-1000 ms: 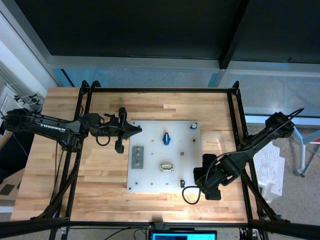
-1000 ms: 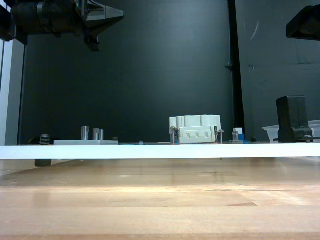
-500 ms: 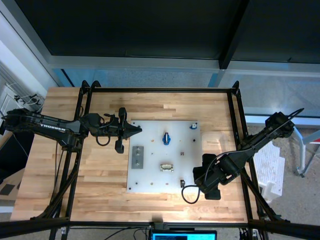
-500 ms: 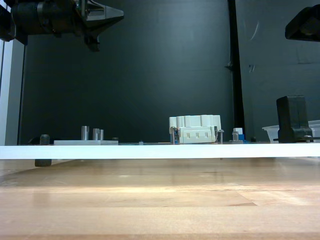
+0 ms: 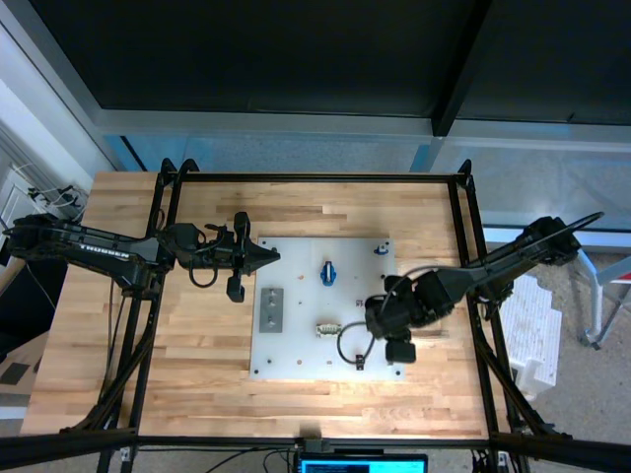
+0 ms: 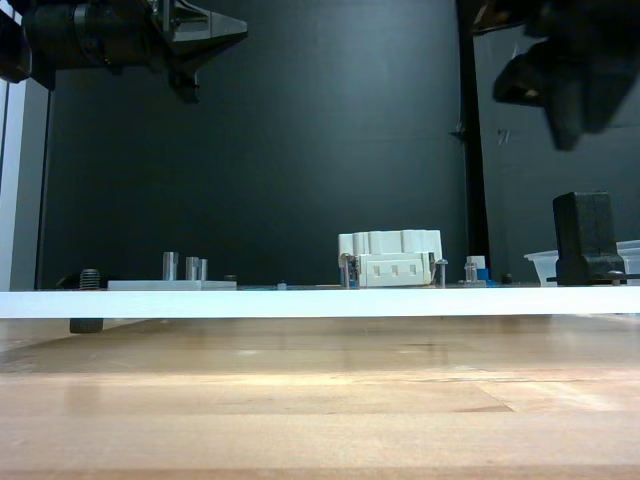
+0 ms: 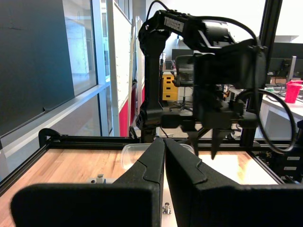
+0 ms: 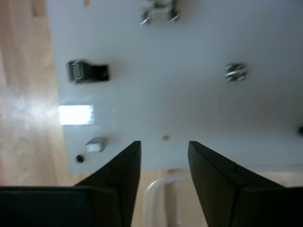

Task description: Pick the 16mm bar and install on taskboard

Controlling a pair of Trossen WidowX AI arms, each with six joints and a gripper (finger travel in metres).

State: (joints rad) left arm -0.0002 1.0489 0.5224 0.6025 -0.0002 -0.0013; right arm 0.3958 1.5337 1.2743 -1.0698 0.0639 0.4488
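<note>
Peering along my right arm, I cannot single out the 16mm bar. A small grey piece (image 8: 97, 144) lying near the corner of the taskboard (image 5: 296, 360) is too blurred to name. My right claw (image 8: 163, 143) hangs above that part of the board, released. My left claw (image 5: 273, 255), clenched with nothing in it, hovers high over the board's far left edge, above the desk (image 5: 197, 374).
</note>
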